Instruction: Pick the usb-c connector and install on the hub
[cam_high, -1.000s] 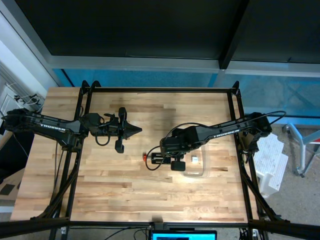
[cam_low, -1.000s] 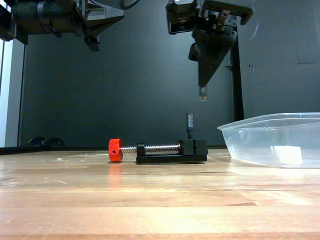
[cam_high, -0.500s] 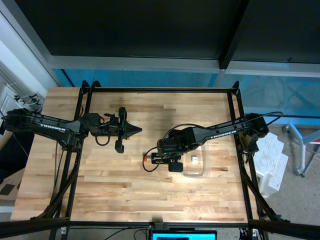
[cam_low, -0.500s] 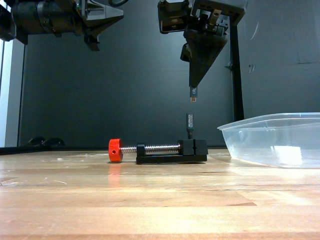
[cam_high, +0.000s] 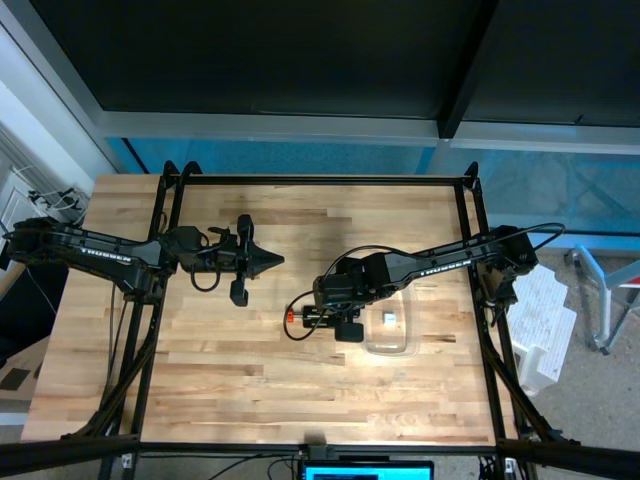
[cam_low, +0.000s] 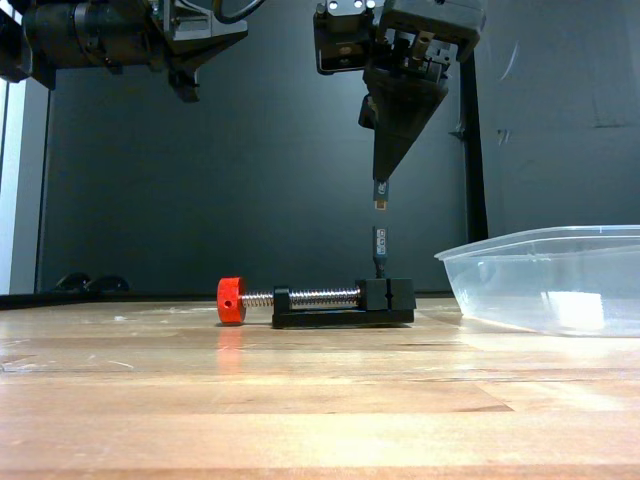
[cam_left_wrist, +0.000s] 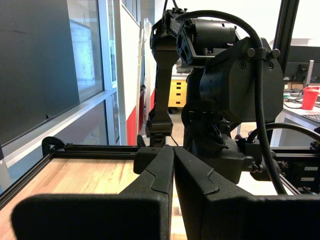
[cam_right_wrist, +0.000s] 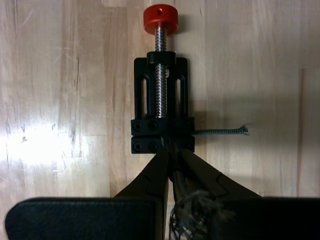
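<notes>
Wood table (cam_high: 250, 400) lies under both arms. Clear tub (cam_low: 560, 280) sits on it, low and to the right gripper's outer side, apart from the vise. Left gripper (cam_left_wrist: 173, 150) hangs high over the table, well apart from the right gripper on its red-knob side, with fingers pressed together and nothing between them. Right gripper (cam_low: 380, 178) points straight down and is pinched tight on the usb-c connector (cam_low: 380, 193), which sticks out below the tips, upright, plug end down.

Directly under the right gripper a small black vise (cam_low: 340, 300) lies flat on the table, its red knob (cam_low: 230, 300) at the end away from the tips. Hub (cam_low: 379, 243) stands upright in the vise, right below the connector. 1 small gap separates plug and hub top, so they are not touching and the connector is clear of its seat. In the right wrist view the tips cover the hub, so sideways line-up can't be told there. The low view shows the 2 parts nearly in 1 line.

Step, as I judge it: pick done, plug lined up over the hub, insertion not yet begun. Next move calls for a slow straight drop, with the plug kept vertical and square to the port and the grip firm so it doesn't twist on contact
</notes>
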